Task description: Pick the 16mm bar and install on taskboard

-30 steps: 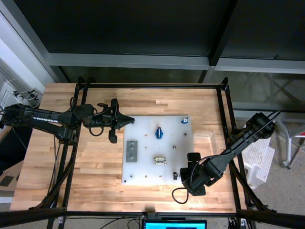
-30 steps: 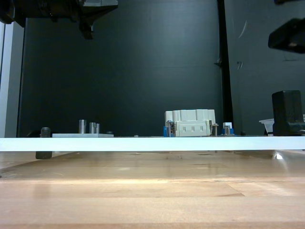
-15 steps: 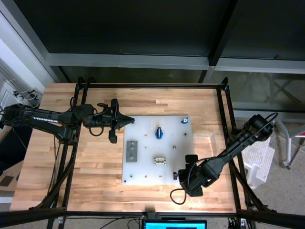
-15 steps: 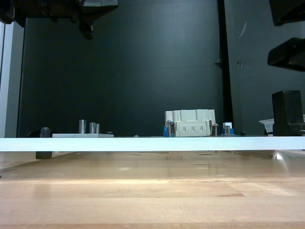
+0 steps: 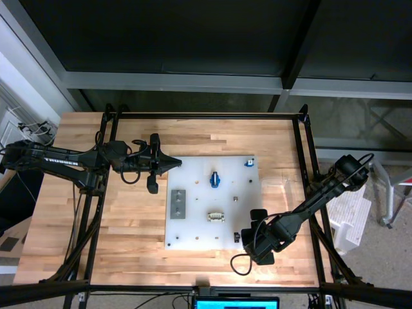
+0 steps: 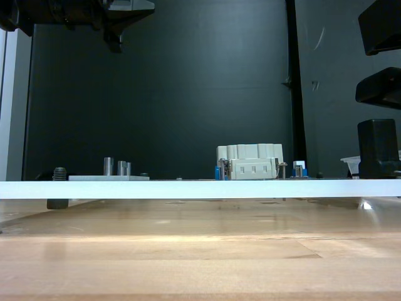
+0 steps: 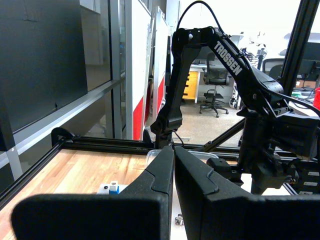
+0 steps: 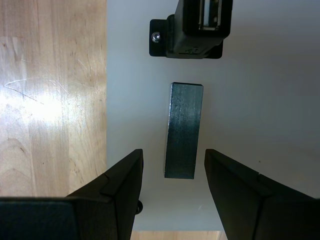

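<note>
Right gripper [image 8: 173, 156] spread above near-right corner of taskboard [image 5: 193, 215]; 16mm bar [image 8: 184, 130] lying free, flat below, centred between jaws, long axis parallel to them. Left gripper [image 7: 173, 159] pressed together, raised by far-left corner.

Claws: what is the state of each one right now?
Left claw: shut, empty, above the board's far left corner.
Right claw: open, over the 16mm bar lying free on the board.

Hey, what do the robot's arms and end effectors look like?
The left arm and right arm are matte black with white TROSSEN lettering and looping black cables. The left end effector, above the board's far-left corner, has wedge-shaped fingers. The right end effector, over the bar lying free on the board, has broad black fingers.
</note>
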`<state>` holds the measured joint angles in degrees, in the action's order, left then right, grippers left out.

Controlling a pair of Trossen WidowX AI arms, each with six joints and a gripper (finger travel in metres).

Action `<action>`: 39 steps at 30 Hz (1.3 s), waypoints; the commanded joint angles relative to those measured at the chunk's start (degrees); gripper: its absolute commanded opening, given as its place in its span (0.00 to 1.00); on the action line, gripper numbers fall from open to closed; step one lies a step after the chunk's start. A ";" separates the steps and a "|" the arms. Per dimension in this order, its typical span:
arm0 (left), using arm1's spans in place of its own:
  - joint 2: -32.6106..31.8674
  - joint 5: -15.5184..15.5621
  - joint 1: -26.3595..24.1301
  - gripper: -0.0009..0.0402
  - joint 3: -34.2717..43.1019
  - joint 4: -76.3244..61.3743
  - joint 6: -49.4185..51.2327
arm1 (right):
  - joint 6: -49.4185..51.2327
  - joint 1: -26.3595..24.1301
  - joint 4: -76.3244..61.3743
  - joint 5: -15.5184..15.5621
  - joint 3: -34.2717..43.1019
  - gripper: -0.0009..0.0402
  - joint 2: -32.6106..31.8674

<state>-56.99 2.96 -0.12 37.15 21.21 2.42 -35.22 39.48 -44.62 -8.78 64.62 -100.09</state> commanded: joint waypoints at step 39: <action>0.00 0.00 0.00 0.02 0.00 0.09 0.00 | 0.15 -3.06 -5.75 2.82 0.46 0.06 8.92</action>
<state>-56.99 2.96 -0.12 37.15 21.30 2.44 -35.09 36.99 -49.56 -5.93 64.99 -92.29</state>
